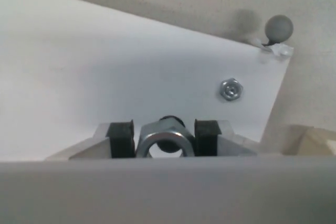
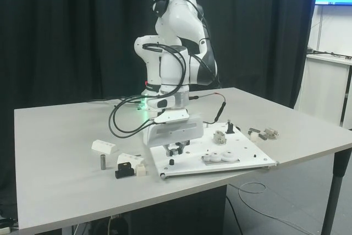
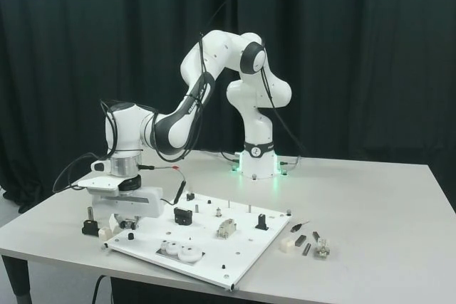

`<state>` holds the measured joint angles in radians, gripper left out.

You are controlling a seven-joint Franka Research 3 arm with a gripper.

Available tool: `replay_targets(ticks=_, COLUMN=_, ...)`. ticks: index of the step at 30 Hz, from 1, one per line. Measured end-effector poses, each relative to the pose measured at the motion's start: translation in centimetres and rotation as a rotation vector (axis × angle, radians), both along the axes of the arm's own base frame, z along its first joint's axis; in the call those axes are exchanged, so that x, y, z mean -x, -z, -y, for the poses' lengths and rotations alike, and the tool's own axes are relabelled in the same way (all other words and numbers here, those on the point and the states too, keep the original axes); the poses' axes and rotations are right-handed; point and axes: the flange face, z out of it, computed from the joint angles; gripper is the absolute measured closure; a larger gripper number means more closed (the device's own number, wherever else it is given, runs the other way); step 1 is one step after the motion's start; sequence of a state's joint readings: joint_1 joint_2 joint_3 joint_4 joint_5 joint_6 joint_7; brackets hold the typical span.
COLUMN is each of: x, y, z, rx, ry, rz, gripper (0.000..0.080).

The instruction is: Place bolt 4.

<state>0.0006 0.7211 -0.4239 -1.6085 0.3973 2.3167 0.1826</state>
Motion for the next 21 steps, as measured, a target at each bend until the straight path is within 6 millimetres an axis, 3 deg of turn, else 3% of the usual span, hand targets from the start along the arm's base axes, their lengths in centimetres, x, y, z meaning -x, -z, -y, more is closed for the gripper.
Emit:
replay_targets(ticks=12, x=-0.5, y=-0.1, z=-1.6, rx=0.005, ry=-0.032, rz=-0.008, gripper=0.0558)
replay_targets(ticks=21, x=0.0, y=-0.9, z=-0.1, rx=0.053, ry=-0.042, rz=-0.028, gripper=0.0558)
